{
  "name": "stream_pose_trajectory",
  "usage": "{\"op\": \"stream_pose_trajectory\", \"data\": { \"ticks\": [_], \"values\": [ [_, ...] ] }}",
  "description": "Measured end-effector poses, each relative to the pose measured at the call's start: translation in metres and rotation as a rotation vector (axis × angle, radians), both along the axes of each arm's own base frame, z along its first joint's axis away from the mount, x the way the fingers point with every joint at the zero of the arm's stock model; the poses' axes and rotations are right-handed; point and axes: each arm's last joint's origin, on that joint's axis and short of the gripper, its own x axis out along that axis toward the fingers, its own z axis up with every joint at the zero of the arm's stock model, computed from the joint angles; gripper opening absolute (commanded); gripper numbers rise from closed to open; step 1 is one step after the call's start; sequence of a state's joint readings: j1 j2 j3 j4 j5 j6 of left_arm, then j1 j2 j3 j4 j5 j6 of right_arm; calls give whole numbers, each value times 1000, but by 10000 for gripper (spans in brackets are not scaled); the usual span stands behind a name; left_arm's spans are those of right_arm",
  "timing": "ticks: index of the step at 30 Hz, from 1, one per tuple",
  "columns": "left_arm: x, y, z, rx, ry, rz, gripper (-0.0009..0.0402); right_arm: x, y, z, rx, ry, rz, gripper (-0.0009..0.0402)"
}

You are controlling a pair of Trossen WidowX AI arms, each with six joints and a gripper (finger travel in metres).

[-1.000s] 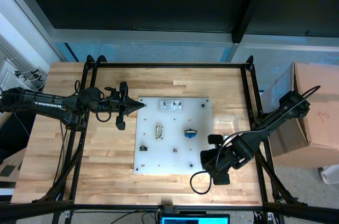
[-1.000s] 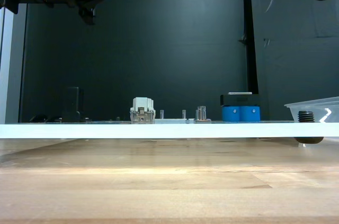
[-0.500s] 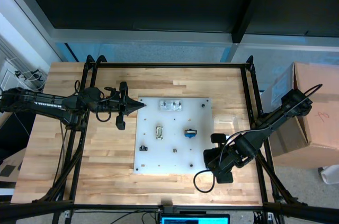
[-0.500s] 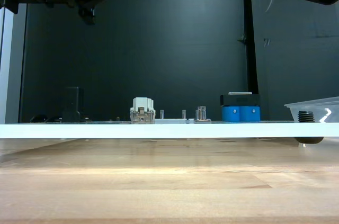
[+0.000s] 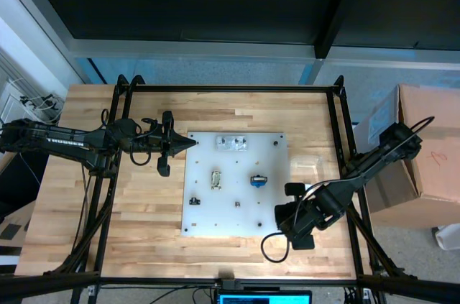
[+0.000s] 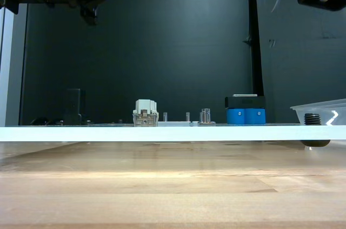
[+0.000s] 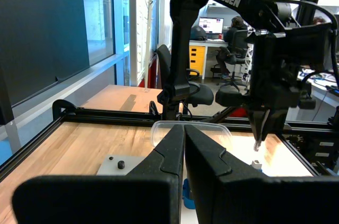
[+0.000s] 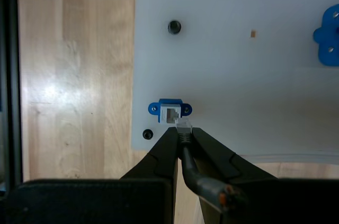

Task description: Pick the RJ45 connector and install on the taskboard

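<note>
**Alignment before insertion**

I hold the plug (image 8: 183, 124) in the right gripper (image 8: 183, 131), fingers clenched on it, above the blue socket (image 8: 169, 109) and clear of it, apparently lined up for entry. The left gripper (image 7: 184, 128), fingers closed and empty, hangs at the board (image 8: 238, 75) edge, out of the way.

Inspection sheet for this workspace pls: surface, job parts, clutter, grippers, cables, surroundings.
Surface: wooden table with the white taskboard lying in the middle.
Job's things: RJ45 connector held in the right gripper, over the board by the blue RJ45 port, clear of it.
Clutter: clear plastic tray by the board's right edge.
Grippers: left gripper shut on nothing, high over the board's left edge; right gripper shut on the connector, high over the near right corner.
Cables: black cable runs back from the connector.
Surroundings: cardboard box right of the table.
</note>
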State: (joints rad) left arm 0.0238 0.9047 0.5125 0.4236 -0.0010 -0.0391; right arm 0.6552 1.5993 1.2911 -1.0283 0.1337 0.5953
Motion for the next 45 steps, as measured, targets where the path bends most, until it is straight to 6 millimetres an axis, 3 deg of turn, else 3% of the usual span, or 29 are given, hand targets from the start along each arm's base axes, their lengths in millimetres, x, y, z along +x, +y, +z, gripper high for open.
{"op": "stream_pose_trajectory", "data": {
  "ticks": [20, 45],
  "values": [
    [0, 0, 0, 0, 0, 0, 0, 5, 5, -25, 30, -3, 7, 0],
    [0, 0, 0, 0, 0, 0, 0, 4, 3, -28, 20, 13, 6, 0]
  ]
}}
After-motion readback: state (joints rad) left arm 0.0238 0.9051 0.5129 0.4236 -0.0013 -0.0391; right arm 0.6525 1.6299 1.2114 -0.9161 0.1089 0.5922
